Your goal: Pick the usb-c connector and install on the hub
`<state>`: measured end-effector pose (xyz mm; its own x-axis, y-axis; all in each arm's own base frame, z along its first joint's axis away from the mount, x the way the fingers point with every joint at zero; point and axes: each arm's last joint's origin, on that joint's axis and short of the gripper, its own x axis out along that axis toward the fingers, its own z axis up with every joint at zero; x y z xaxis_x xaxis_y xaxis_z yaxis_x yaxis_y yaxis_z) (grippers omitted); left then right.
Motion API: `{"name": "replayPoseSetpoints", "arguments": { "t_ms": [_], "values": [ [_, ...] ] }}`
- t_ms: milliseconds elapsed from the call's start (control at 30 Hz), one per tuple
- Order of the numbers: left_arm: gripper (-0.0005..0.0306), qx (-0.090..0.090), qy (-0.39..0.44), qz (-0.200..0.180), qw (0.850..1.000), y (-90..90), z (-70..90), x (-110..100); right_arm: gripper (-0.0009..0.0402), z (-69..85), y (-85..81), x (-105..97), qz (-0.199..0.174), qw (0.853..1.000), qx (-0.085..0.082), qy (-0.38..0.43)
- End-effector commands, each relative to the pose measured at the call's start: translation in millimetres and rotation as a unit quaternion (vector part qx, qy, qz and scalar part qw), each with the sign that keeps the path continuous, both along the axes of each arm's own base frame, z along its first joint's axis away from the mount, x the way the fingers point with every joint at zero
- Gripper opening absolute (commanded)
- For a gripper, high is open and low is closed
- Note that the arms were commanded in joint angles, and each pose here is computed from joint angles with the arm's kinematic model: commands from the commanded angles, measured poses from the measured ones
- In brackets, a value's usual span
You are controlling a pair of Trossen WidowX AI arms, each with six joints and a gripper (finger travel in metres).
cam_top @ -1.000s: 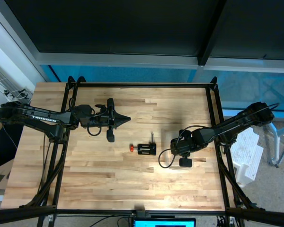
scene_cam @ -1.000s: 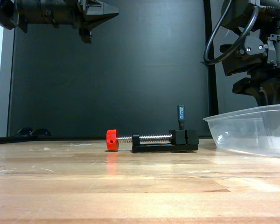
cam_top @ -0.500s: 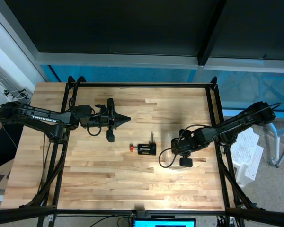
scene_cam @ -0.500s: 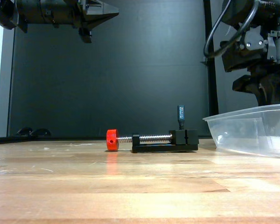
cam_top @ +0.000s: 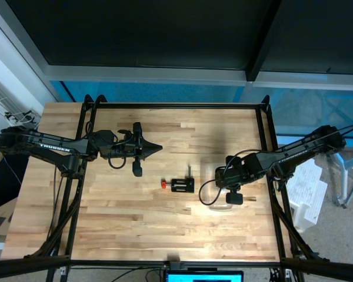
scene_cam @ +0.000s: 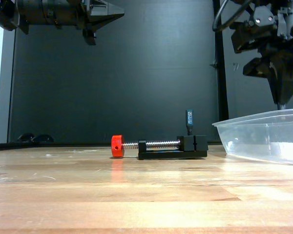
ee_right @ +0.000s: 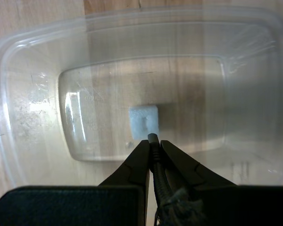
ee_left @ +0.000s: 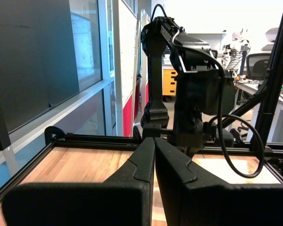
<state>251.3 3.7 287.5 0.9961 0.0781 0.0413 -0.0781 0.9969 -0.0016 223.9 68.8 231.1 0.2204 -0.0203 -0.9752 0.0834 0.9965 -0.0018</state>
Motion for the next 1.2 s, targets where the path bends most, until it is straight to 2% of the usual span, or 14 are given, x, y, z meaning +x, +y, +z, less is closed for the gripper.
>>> {"name": "replayPoseSetpoints", "arguments": {
  "t_ms": [33, 167, 567, 833, 1000, 1200],
  "values": [
    [0.0, 0.0, 0.0, 0.0, 1.0, 0.1, 0.2, 0.0, 0.0, 7.1, -0.9, 3.6, -0.001, 1.0, 0.001, -0.008],
    [0.0, 0.0, 0.0, 0.0, 1.0, 0.1, 0.1, 0.0, 0.0, 12.6, -1.1, 8.5, -0.004, 1.0, 0.004, -0.016],
    [0.0, 0.0, 0.0, 0.0, 1.0, 0.1, 0.2, 0.0, 0.0, 15.6, -2.2, 22.5, -0.005, 1.0, 0.004, -0.024],
    [0.0, 0.0, 0.0, 0.0, 1.0, 0.0, 0.1, 0.0, 0.0, 18.4, -4.4, 44.0, -0.006, 1.0, -0.001, -0.027],
    [0.0, 0.0, 0.0, 0.0, 1.0, 0.1, 0.1, 0.0, 0.0, 21.1, -5.7, 60.7, -0.008, 0.999, -0.014, -0.034],
    [0.0, 0.0, 0.0, 0.0, 1.0, 0.1, 0.1, 0.0, 0.0, 24.7, -6.0, 80.5, 0.002, 0.999, -0.015, -0.043]
  ]
}}
